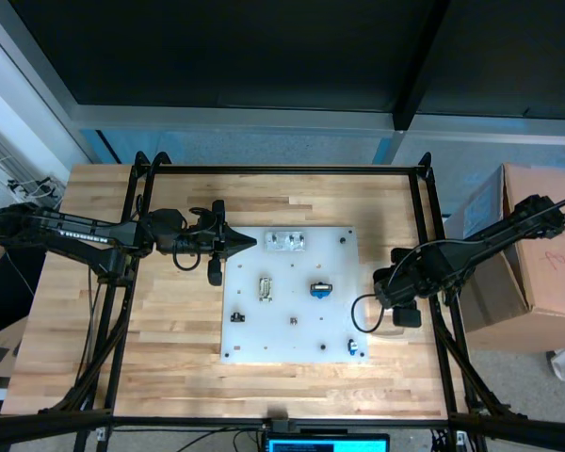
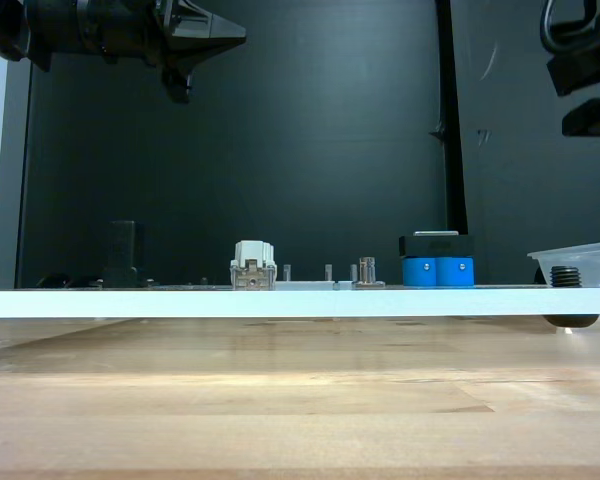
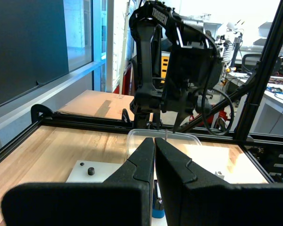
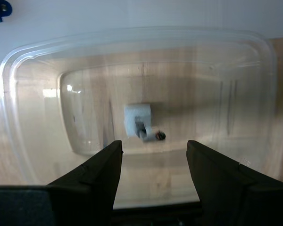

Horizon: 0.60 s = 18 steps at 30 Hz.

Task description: Pick the RJ45 connector and install on the taskboard

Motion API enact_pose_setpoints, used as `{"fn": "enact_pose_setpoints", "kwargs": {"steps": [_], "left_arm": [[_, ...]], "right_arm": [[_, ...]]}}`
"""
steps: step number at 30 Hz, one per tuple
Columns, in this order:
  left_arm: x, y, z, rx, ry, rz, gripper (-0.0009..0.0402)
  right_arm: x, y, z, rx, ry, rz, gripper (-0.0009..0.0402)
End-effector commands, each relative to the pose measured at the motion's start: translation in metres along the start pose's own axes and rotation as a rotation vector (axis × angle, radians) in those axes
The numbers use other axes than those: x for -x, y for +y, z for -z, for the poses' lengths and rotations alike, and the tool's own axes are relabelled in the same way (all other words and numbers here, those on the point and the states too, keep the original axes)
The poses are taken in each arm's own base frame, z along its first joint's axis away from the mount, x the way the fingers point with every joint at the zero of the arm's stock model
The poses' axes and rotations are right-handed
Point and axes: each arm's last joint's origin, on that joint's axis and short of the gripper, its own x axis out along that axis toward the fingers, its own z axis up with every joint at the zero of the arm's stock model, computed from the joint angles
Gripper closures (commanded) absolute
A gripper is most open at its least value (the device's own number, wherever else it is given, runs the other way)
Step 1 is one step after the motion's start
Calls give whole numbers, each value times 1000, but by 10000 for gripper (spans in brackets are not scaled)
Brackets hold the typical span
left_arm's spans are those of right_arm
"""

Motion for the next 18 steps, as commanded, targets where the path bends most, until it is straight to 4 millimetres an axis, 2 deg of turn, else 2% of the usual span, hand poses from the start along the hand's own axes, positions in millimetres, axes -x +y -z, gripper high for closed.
{"fn": "enact_pose_setpoints", "kwargs": {"steps": [1, 18], "left_arm": [[0, 0, 0, 0, 0, 0, 392], [0, 0, 0, 0, 0, 0, 393]], "right_arm": [[-9, 0, 2, -9, 4, -7, 209], [-46, 1, 11, 6, 3, -41, 209]]}}
